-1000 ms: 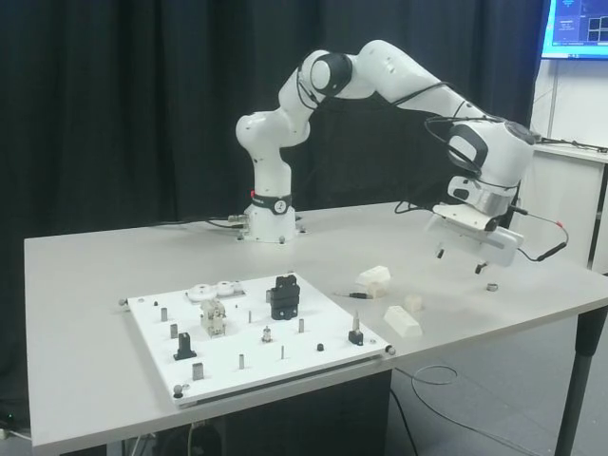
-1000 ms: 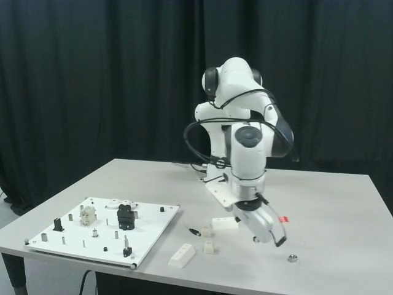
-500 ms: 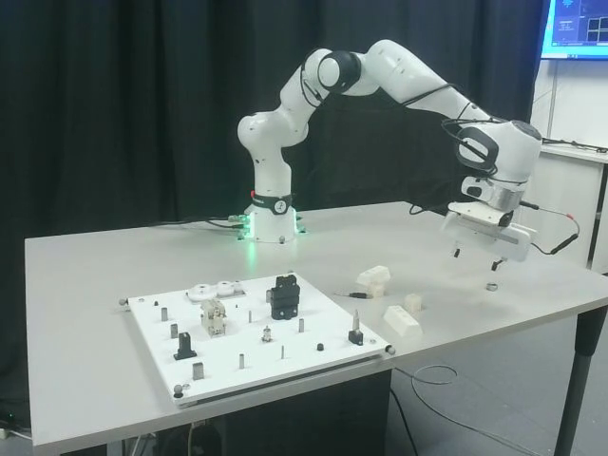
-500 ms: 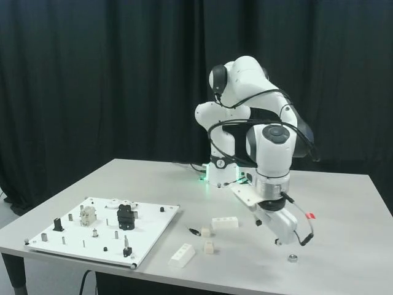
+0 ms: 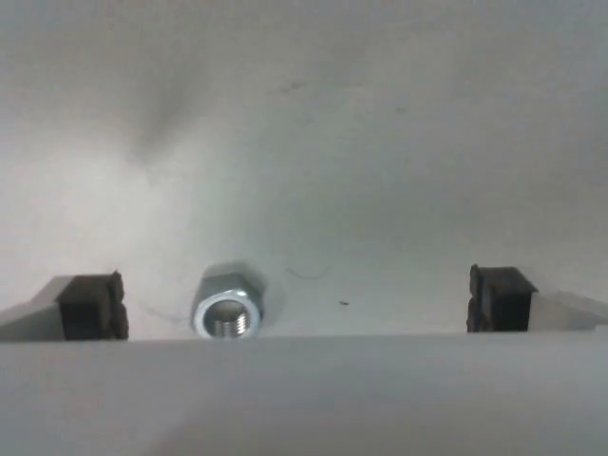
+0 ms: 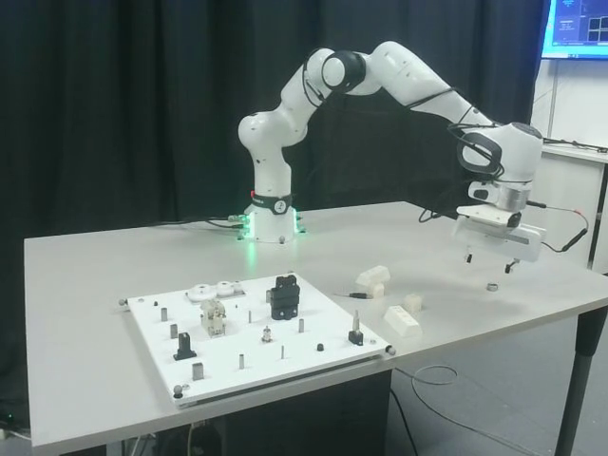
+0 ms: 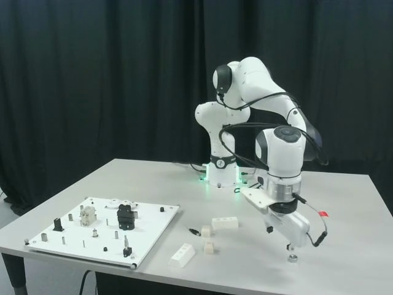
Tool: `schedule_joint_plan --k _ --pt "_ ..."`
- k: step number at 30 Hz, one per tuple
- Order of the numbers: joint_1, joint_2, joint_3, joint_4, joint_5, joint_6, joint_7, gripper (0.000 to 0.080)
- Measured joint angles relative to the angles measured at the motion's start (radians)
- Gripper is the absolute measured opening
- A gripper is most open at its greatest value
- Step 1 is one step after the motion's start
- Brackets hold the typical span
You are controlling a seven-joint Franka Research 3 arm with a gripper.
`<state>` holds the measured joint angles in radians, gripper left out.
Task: Pick bolt 4.
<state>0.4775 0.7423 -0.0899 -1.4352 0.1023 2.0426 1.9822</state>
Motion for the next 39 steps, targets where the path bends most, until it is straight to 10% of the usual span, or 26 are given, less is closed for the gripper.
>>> schedule_joint_plan --k 39 --pt "0.136 0.000 -0.094 -0.139 -0.002 0.243 -0.010 0.0800"
